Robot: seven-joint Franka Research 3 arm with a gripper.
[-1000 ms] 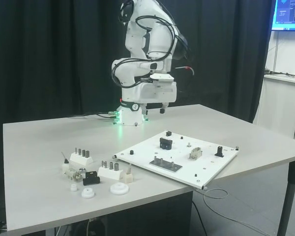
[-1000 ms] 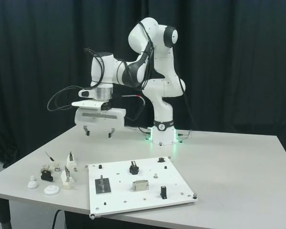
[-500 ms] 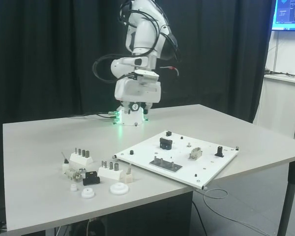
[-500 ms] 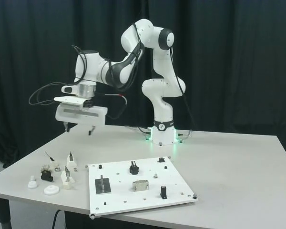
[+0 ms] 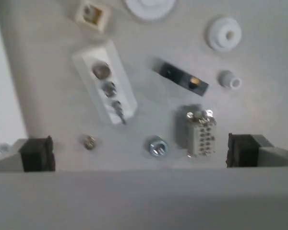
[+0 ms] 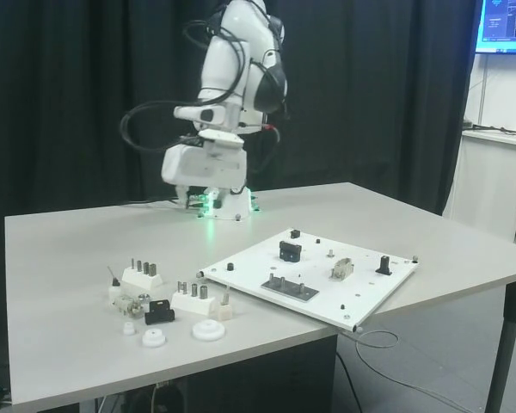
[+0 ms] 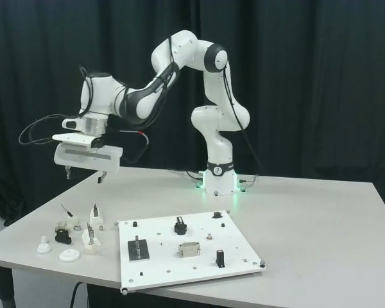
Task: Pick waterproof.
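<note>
My pincer (image 5: 139, 152) hung released and empty above the loose parts, waterproof connector (image 5: 200, 133) beneath between its fingertips on the counter (image 6: 60, 249); descent and grasp remained.

At left of frame, the arm (image 7: 147, 83) holds its open gripper (image 7: 83, 173) above small parts (image 7: 74, 237); a white board (image 7: 189, 250) lies lower centre.

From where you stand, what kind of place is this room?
Probably a robotics lab or test cell: a white arm bolted on a grey table, black curtains behind, and a white assembly board with small parts.
</note>
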